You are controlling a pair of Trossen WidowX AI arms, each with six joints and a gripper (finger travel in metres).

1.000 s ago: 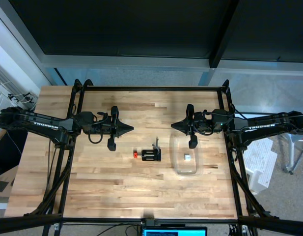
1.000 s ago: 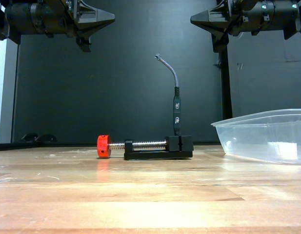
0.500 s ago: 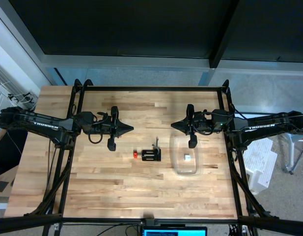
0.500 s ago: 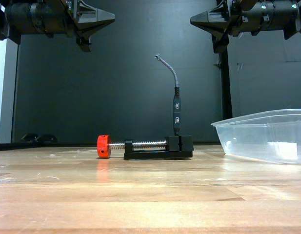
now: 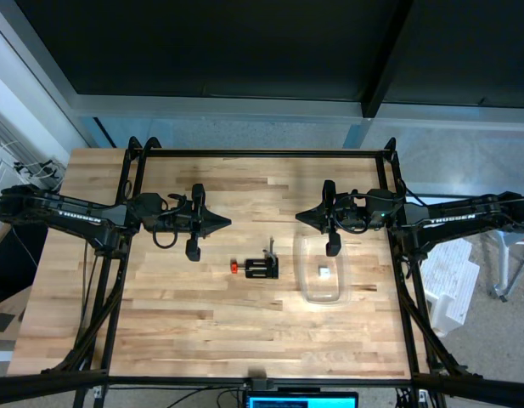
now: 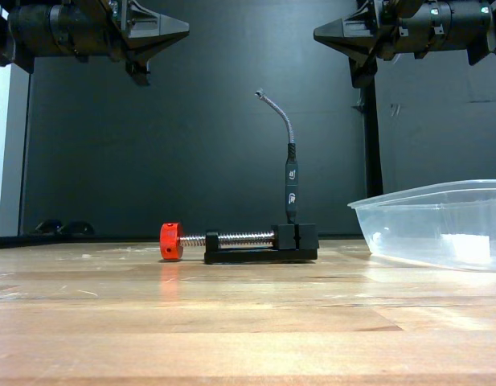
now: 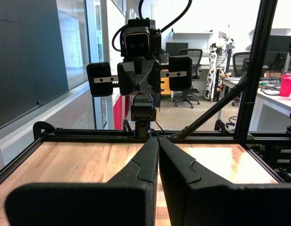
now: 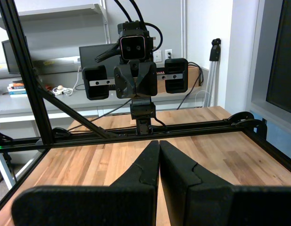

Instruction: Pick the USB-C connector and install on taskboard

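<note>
We see left claw (image 5: 226,223) pressed together, raised left of taskboard (image 5: 260,269); right claw (image 5: 300,218) likewise together, raised right of it. USB-C connector (image 6: 290,189) upright on taskboard.

Table (image 5: 202,331): pale planked wood, satin sheen. Taskboard (image 6: 264,254) — matt black, with bright metal screw thread (image 6: 239,239) and red-orange plastic knob (image 6: 171,241). Tray (image 6: 424,217): clear glossy plastic. Left gripper (image 5: 224,223), high over the table's left half, and right gripper (image 5: 301,218), over its right — matt black plastic, pinched closed.

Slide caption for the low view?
Left claw and right claw hang shut above the table; taskboard stands beside the clear tray.
</note>
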